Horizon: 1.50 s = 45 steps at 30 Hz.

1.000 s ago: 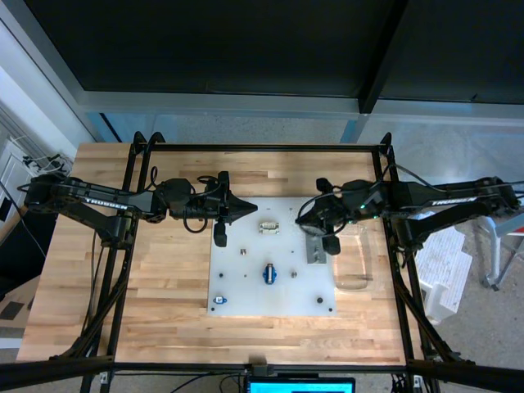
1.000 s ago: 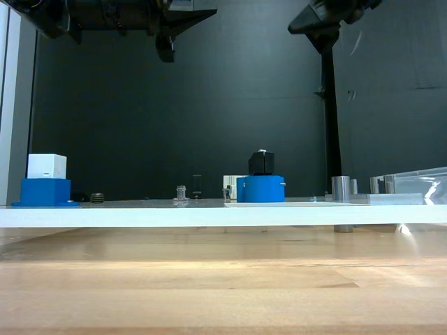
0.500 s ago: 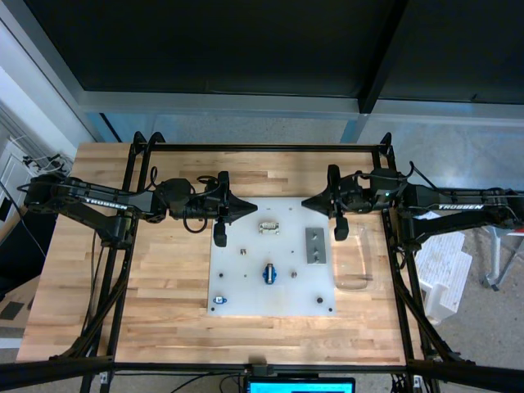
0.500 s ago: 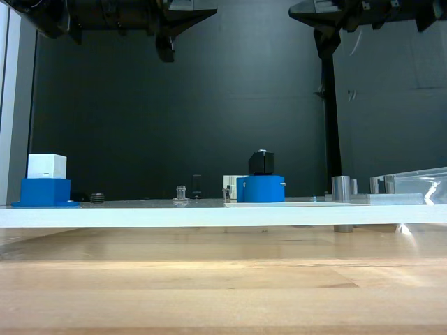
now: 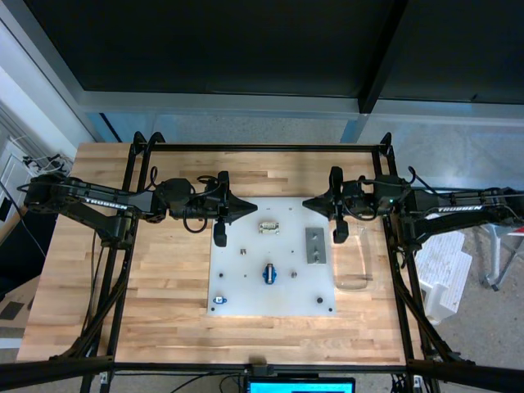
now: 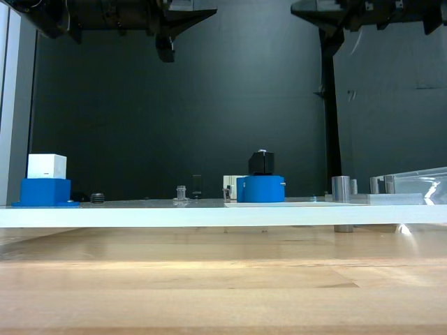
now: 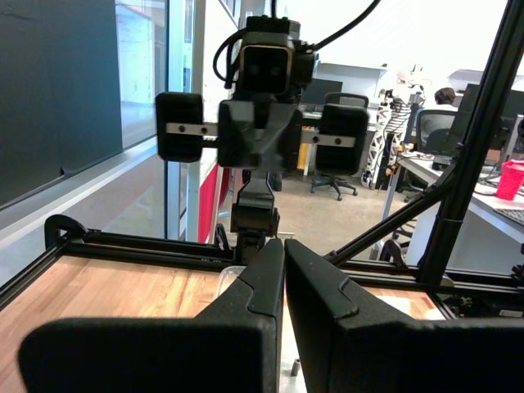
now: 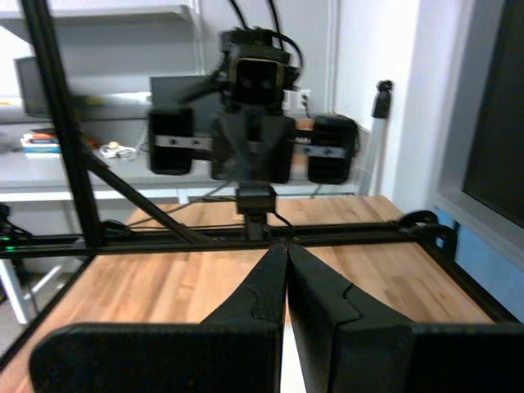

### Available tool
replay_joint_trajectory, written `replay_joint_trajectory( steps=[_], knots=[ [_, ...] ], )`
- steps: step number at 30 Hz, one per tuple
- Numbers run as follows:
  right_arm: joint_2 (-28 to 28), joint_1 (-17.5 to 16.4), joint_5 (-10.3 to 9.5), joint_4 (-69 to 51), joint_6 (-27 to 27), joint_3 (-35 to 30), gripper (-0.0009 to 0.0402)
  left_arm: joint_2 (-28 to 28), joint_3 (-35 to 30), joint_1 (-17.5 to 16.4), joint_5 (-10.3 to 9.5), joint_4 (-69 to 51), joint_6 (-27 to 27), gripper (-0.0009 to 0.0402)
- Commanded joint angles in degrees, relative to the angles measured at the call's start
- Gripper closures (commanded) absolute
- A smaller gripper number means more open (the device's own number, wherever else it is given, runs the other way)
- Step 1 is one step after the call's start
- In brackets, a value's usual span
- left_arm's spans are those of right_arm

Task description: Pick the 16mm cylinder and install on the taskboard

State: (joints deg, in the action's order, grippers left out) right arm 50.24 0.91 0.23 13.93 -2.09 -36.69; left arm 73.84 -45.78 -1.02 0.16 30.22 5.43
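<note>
Your large square white plastic taskboard (image 5: 246,278) lies on the wooden table (image 5: 147,295). The tiny silver-grey metal 16mm cylinder (image 6: 341,189) stands upright on its right side, at the grey rectangular metal block (image 5: 315,244). Farther back, high above the board, the left hand (image 5: 250,208) and right hand (image 5: 306,203) face each other, both pinched closed and empty

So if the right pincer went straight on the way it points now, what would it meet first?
Most likely the left pincer: both hang shut, high above the far part of the taskboard, tip facing tip. The right pincer has only open air before that, though exact alignment is unclear.
</note>
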Motion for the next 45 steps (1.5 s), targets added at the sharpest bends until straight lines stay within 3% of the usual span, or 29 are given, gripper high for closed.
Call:
replay_joint_trajectory(
  steps=[1, 10, 45],
  knots=[
    [-0.02, -0.17, -0.28, 0.31, -0.66, 0.63, 0.0393, 0.02, -0.02, 0.0, 0.0, 0.02, 0.0, 0.0393],
    [-0.02, -0.2, -1.49, 0.68, -1.07, 1.42, 0.0393, 0.02, -0.02, -0.02, 0.0, 0.02, 0.0, 0.0393],
    [0.0, -0.17, -1.31, -0.74, -0.85, 1.42, 0.0393, 0.02, -0.02, 0.0, 0.0, 0.02, 0.0, 0.0393]
  ],
)
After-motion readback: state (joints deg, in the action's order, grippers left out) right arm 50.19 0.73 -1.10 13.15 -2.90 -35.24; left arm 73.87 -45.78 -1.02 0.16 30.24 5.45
